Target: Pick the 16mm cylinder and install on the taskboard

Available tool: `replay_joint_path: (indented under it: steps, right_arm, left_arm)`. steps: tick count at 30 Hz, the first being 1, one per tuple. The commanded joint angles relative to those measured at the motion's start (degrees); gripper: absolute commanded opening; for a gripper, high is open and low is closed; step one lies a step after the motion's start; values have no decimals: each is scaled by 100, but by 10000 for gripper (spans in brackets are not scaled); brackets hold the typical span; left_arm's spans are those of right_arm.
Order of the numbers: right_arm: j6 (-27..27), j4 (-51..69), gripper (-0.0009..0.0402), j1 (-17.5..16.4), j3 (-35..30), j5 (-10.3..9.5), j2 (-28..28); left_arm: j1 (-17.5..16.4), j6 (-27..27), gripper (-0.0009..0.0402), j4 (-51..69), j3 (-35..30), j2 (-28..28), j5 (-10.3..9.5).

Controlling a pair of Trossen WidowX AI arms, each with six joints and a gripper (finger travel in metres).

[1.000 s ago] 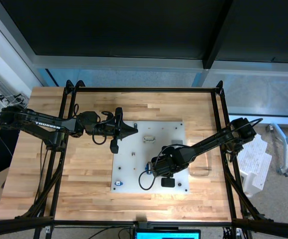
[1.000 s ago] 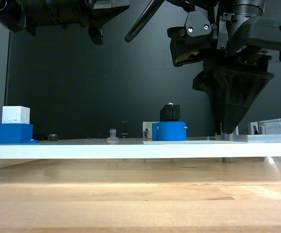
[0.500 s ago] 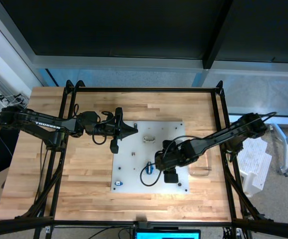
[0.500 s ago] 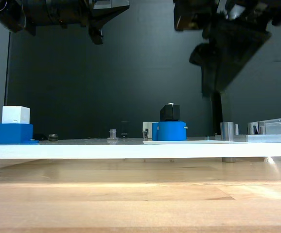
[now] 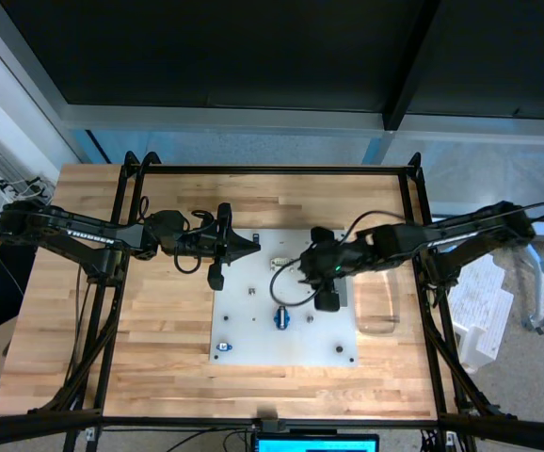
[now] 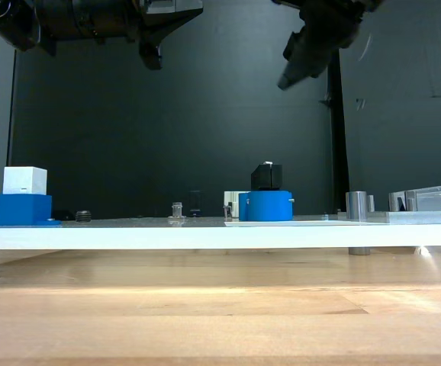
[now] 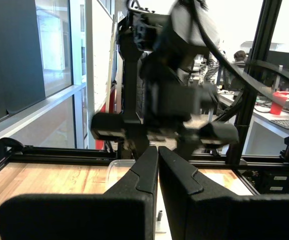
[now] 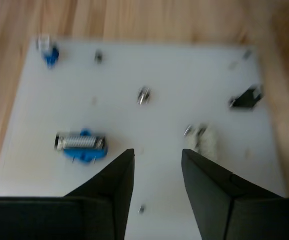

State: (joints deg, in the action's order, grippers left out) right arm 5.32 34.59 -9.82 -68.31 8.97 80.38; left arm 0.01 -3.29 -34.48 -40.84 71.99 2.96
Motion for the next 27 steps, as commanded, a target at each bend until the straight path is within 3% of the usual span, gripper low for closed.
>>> replay_joint_path:
  steps: [1,5,17,24,27]
  right_arm:
    - [-107,-750,105,227,363,-85,-393]
    - [-136,-1893,81,527,894,-411,-852]
    - [-234,-4767,-1,649,2343,-407,-1912]
    - [-243,-5532,1,785,2911,-435,-2234]
    - [-243,-5746,0,835,3141,-588,-2350]
  left_arm:
    - [0,0,0,-2,-2,0,0]
    - [0,2,0,-2,-2,0,0]
    - [0,2,0,-2,-2,0,0]
    - [0,0,0,-2,-2,0,0]
    - [0,2,0,-2,-2,0,0]
